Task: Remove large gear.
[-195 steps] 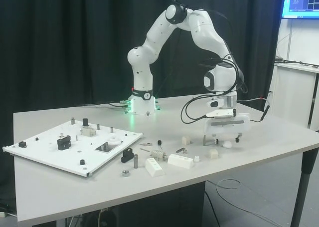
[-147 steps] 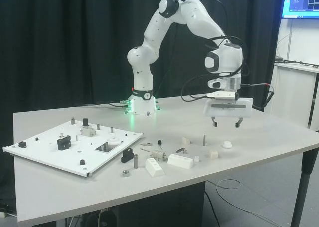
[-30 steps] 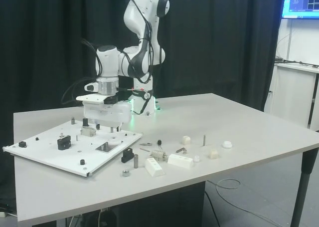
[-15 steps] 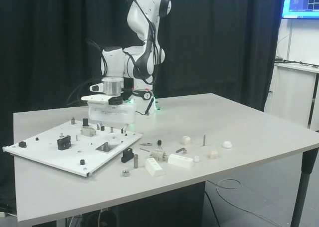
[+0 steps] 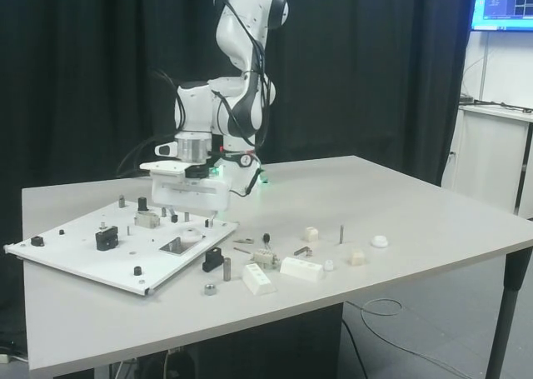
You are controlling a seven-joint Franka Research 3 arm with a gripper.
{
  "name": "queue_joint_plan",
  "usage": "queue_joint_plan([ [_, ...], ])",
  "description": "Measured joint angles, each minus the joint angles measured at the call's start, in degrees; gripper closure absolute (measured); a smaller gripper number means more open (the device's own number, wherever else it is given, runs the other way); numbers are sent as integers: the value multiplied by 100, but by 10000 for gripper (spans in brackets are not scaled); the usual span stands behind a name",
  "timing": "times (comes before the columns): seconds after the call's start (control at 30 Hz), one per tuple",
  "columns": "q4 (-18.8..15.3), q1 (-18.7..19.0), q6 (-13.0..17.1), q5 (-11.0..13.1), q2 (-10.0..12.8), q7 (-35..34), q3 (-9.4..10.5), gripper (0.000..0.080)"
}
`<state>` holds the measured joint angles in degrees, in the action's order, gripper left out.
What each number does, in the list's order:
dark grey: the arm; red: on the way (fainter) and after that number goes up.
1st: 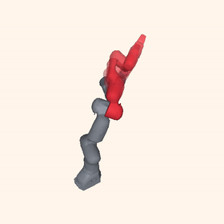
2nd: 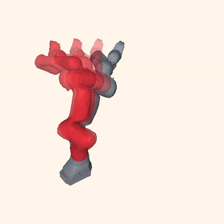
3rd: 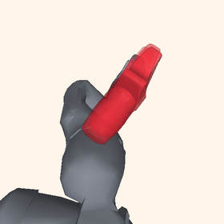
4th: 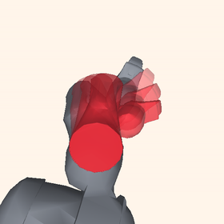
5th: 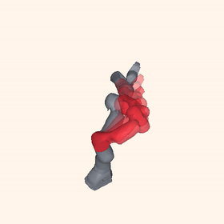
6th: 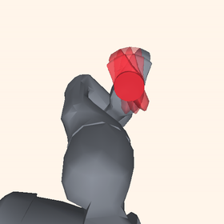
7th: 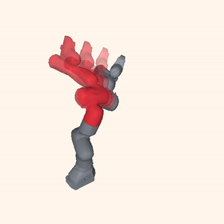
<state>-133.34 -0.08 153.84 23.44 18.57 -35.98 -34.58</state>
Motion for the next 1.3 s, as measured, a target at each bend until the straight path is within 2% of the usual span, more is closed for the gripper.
queue_joint_plan([
  [0.47, 9, 0, 181, 325, 219, -119, 80, 3],
  [1.3, 176, -27, 159, 494, 398, -365, 80, 3],
])
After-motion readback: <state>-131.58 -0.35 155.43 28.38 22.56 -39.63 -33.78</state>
